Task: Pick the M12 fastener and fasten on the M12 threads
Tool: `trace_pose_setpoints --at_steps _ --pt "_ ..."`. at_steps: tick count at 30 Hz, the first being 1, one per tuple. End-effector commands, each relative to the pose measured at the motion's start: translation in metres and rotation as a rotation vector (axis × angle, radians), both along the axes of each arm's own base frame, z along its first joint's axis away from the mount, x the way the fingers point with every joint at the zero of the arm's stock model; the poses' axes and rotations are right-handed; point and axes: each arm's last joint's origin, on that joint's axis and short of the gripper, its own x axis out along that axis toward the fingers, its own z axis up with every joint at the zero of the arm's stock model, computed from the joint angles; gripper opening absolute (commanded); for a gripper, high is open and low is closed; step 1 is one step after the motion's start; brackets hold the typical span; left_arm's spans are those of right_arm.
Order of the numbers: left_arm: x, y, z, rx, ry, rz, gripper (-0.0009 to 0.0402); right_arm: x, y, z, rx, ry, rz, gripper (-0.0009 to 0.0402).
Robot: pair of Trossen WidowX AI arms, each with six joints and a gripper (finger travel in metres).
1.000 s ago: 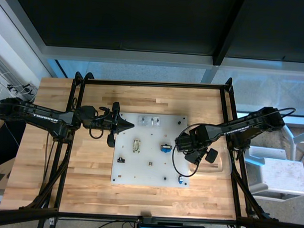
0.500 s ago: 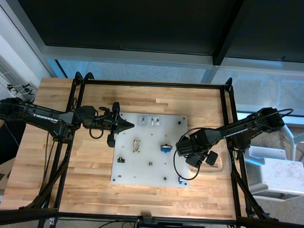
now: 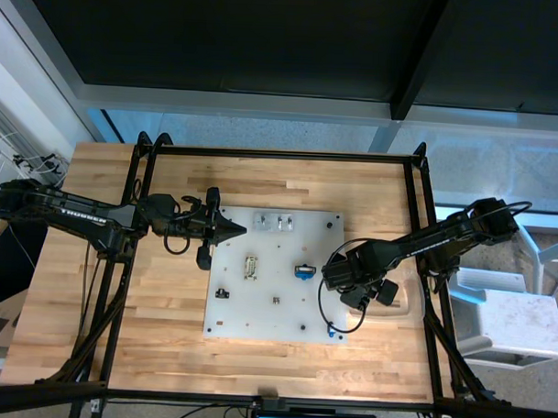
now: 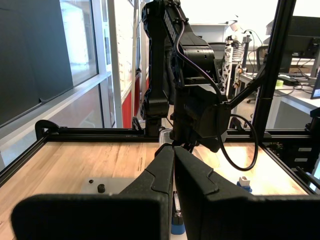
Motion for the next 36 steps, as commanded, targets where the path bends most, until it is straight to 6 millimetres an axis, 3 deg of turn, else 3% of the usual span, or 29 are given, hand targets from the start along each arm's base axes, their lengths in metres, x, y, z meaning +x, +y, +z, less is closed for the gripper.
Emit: trace_pose_setpoints --at_steps 1,27,36 --pt "0.0 0.0 0.0 0.0 0.0 0.0 0.0 -0.001 0.0 -0.003 0.0 0.0 0.002 0.0183" --pt "0.0 0.0 0.0 0.0 0.0 0.0 0.0 -0.012 0.003 -0.03 0.01 -0.033 0.024 0.0183" --pt "0.0 0.0 0.0 0.0 0.0 0.0 0.0 -0.013 0.002 -0.032 0.009 -0.03 0.025 0.018"
